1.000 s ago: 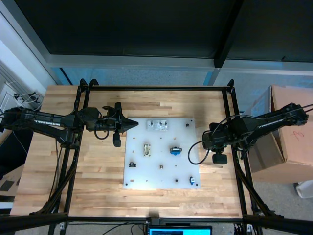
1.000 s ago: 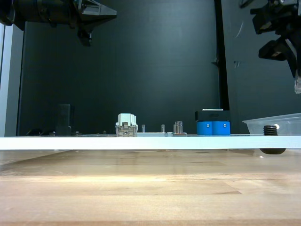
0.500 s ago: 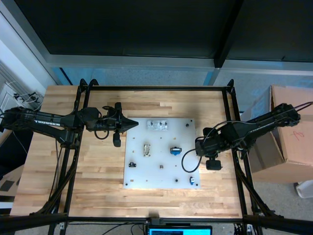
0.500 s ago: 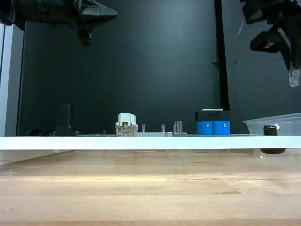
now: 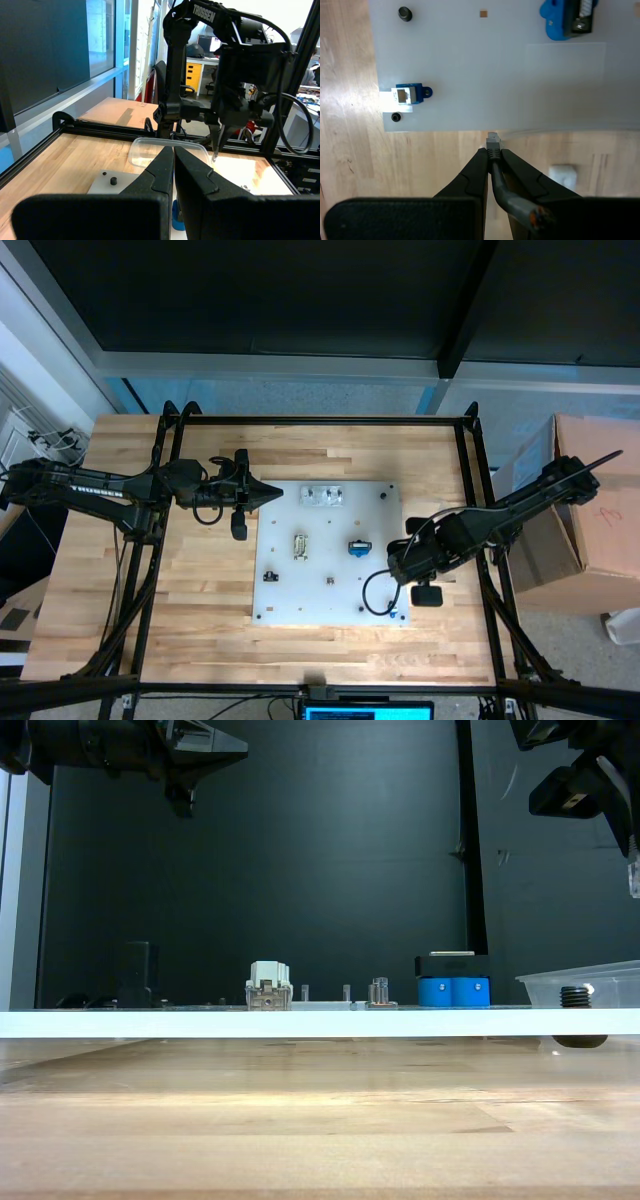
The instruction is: Pick the RJ45 connector and install on the taskboard
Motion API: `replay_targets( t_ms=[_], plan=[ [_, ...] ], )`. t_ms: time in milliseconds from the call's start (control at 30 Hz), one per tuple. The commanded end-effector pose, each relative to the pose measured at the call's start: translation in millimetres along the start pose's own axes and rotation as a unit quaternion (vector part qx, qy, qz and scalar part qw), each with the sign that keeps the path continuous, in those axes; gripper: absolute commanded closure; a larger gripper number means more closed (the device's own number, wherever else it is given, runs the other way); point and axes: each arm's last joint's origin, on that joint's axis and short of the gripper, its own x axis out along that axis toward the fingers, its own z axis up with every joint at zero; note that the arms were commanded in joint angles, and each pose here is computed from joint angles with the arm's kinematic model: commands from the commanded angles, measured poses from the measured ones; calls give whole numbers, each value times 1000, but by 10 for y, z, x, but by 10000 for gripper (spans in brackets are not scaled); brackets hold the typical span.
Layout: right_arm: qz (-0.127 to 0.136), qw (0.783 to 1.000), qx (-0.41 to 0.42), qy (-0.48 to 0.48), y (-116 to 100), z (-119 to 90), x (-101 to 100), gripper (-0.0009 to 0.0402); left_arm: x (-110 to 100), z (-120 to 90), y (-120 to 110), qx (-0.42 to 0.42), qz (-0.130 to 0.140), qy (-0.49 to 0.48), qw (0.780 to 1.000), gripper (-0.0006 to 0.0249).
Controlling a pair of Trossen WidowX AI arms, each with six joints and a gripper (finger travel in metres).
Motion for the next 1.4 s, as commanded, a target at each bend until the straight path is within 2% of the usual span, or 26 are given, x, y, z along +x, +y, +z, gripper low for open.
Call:
replay_targets(
  t_ms=[33,133,500,667,833,1233,1400],
  plan=[
    [-1,1000,-2,-3,90,50,5,389,0,0,1,0,0,0,1000,243],
    [1,1000,-6,-4,186,95,13,365,0,0,0,0,0,0,1000,243],
    [2,1000,8,4,461,188,95,226,0,0,1,0,0,0,1000,243],
    [6,1000,23,0,566,236,125,188,0,0,0,0,0,0,1000,243],
    [10,999,30,-3,647,291,127,184,0,0,0,0,0,0,1000,243],
    [22,999,33,-10,755,355,199,208,0,0,0,0,0,0,1000,243],
    [21,1000,-2,-11,782,399,276,207,0,0,1,0,0,0,1000,243]
  ],
)
